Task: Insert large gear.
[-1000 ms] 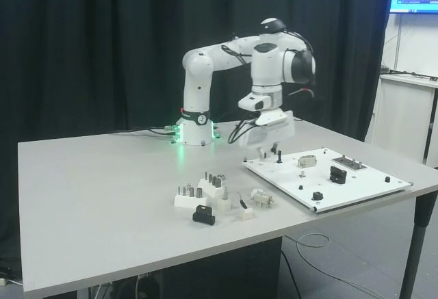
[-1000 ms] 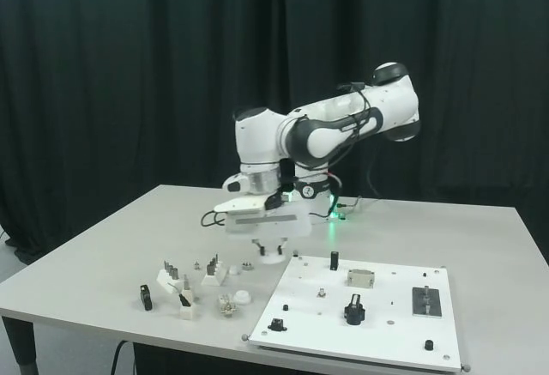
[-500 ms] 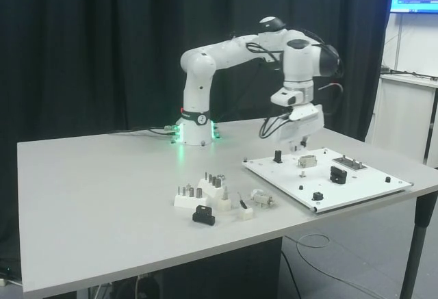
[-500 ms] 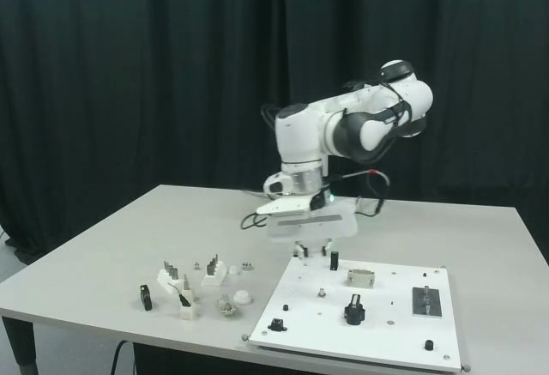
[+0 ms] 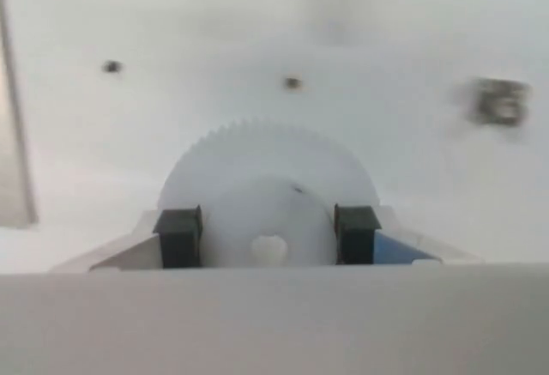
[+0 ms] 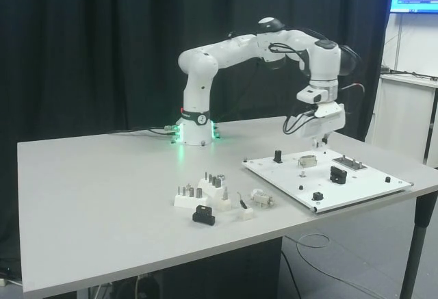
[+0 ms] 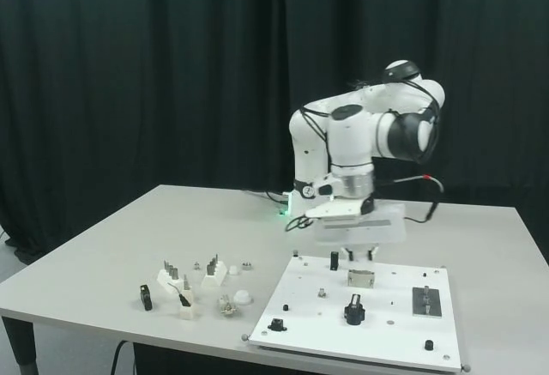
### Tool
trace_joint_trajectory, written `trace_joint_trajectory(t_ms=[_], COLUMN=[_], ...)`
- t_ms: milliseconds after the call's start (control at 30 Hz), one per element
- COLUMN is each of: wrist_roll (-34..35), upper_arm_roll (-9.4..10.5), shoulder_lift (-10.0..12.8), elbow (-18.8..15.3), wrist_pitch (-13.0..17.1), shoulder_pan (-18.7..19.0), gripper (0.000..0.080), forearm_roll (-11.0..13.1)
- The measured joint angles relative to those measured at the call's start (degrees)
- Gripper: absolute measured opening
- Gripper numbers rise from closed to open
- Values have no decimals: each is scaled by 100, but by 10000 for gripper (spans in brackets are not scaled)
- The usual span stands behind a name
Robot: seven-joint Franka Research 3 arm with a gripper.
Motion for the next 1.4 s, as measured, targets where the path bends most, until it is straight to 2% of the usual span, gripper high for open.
trace_joint_trajectory(t_ms=[433,767,1400], wrist_roll=[1042,1572,2151], upper_arm_roll=[363,577,804], shoulder_lift=[0,0,-1], elbow=[536,860,970], wrist_pitch=[343,540,768], shoulder_pan=[261,346,643], gripper=[330,330,330], forearm_roll=[-38,-245,-361])
